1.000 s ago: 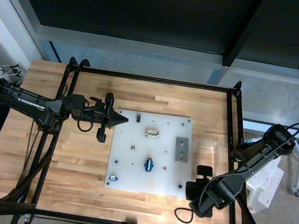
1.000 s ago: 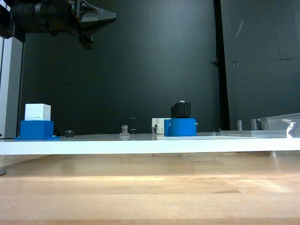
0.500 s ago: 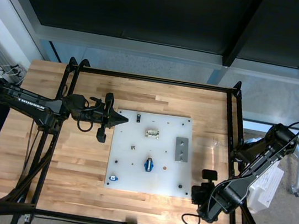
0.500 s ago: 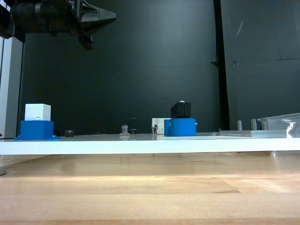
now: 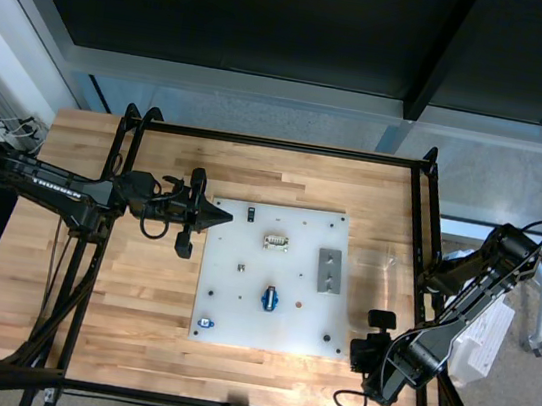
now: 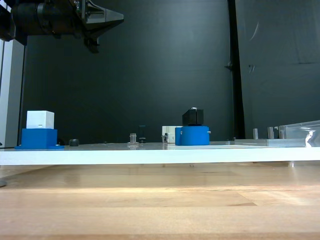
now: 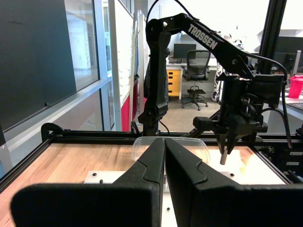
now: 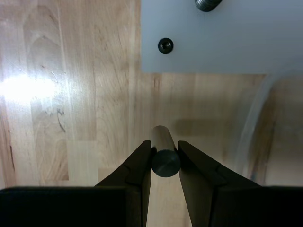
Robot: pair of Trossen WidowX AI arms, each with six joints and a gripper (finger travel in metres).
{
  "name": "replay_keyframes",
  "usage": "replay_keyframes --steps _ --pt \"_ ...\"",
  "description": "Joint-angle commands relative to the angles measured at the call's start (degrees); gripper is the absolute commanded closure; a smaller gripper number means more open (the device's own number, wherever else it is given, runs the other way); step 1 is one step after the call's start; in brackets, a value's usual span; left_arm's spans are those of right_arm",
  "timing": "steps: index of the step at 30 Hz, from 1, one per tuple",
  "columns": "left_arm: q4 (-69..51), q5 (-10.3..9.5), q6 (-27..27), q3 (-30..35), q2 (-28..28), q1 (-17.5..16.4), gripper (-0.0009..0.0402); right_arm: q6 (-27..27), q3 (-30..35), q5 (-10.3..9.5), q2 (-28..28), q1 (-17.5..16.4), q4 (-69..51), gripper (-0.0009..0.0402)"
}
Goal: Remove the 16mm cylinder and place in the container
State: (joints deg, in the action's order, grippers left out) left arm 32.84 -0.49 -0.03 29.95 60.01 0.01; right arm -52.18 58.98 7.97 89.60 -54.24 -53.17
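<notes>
Wooden table (image 5: 138, 285), left claw (image 5: 226, 215) aloft, right claw (image 8: 164, 147) clamping cylinder (image 8: 165, 162) beside board (image 5: 237, 299)

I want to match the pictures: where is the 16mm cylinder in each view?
High: hidden under right tool, off the near right corner of the white board; left tool hovers shut at its left edge.
Low: not in it.
Left wrist: 16mm cylinder hangs from right tool.
Right wrist: clamped in that tool.
Shared landmark: white board.

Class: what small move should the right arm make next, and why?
Probably shift the cylinder across until it is over the container. The right gripper is shut on it above the table off the white board's corner, the container's rim close beside. The left gripper sits shut, high by the board's left edge.
</notes>
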Motion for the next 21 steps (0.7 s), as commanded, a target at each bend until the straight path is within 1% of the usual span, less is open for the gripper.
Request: replay_keyframes --steps 1,5,13,21 --pt "0.0 0.02 0.0 0.0 0.0 -0.02 0.0393 0.09 -0.66 0.07 0.07 -0.09 1.09 0.0347" --pt "0.0 0.02 0.0 0.0 0.0 -0.02 0.0393 0.09 -1.84 0.04 0.07 -0.17 3.37 0.033" --pt "0.0 0.02 0.0 0.0 0.0 0.0 0.0393 0.04 -2.27 0.15 0.07 -0.24 3.82 0.0305" --pt "0.0 0.02 0.0 0.0 0.0 -0.02 0.0393 0.07 -2.27 0.07 0.07 -0.28 3.85 0.0231"
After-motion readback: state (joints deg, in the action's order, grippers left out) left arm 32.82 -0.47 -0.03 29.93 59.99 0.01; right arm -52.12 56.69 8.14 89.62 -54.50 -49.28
